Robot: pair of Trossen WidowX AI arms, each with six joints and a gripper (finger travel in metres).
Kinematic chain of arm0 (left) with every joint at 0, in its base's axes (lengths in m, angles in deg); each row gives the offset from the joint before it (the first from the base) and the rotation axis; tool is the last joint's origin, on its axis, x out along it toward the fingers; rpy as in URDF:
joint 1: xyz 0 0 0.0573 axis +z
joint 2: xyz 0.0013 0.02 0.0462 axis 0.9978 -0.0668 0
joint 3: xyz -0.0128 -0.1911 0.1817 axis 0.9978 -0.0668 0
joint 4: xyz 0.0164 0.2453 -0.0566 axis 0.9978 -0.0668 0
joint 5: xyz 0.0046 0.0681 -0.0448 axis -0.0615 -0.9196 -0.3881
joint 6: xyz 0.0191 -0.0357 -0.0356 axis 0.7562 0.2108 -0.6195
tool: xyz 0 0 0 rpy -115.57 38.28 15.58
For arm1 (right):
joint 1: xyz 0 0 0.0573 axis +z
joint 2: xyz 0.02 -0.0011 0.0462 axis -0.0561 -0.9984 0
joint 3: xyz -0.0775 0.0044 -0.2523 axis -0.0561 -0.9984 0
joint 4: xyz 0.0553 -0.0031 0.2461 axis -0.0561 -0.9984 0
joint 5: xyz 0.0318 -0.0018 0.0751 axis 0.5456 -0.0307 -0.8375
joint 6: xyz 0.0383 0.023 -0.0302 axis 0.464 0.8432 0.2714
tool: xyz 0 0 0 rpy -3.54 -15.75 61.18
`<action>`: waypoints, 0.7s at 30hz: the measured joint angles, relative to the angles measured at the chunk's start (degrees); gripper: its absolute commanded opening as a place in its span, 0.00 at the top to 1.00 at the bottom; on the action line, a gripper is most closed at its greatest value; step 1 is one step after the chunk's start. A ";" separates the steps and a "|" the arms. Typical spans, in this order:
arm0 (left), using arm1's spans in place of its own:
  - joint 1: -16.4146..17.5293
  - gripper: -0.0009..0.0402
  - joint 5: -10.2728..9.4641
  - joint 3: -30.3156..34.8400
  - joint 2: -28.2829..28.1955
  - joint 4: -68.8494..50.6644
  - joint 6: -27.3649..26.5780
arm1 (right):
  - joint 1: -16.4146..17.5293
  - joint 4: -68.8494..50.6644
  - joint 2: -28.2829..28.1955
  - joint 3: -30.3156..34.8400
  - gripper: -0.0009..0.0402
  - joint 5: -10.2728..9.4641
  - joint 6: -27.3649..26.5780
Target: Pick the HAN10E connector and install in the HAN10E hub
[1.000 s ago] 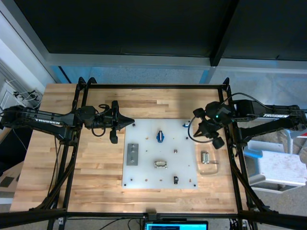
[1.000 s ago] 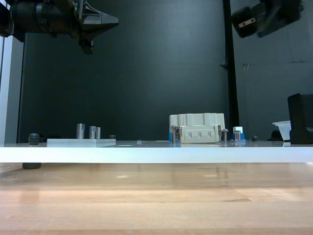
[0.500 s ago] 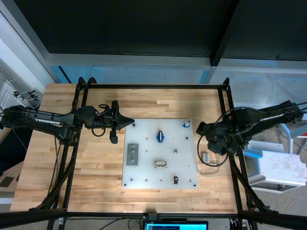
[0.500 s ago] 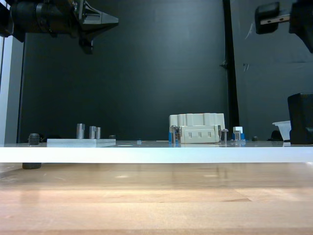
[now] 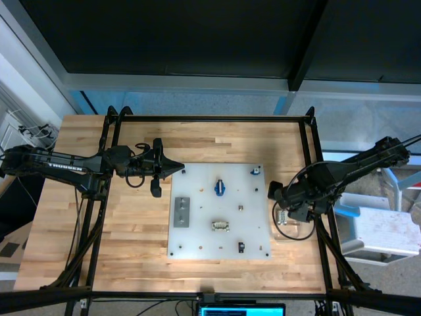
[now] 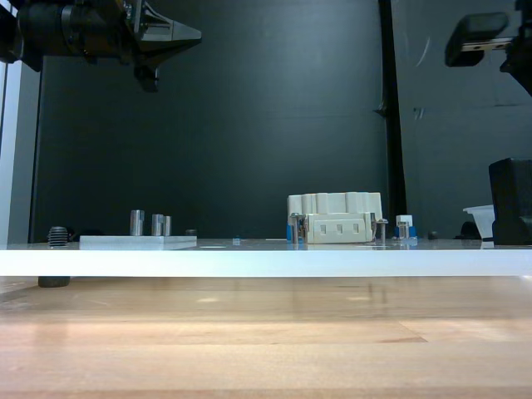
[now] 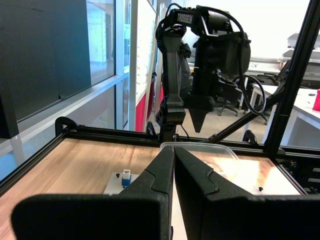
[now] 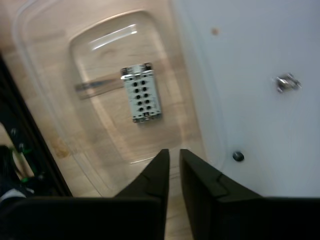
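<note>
Both closed, empty: my right gripper (image 8: 174, 151) has swung over the HAN10E connector (image 8: 141, 93), so pickup is next; left gripper (image 7: 173, 148) hangs beside the board (image 5: 197, 245).

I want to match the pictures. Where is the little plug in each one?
High view: plug in the clear tray, right of the white board.
Low view: not visible.
Left wrist view: not visible; left gripper, parked left of the board, faces the tray.
Right wrist view: in the tray, just ahead of the right gripper.
Shared landmark: the white board.
</note>
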 measured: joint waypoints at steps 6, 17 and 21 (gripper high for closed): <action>0.02 0.98 0.00 0.00 0.00 0.00 0.02 | 1.09 2.91 0.00 -3.15 0.59 -0.15 -1.99; 0.02 0.98 0.02 0.00 0.00 0.00 0.02 | 1.77 6.38 -2.12 -8.59 0.39 -0.22 -5.05; 0.00 0.98 0.00 0.00 0.00 0.00 0.02 | 1.92 7.52 -3.76 -8.63 0.40 -0.44 -5.05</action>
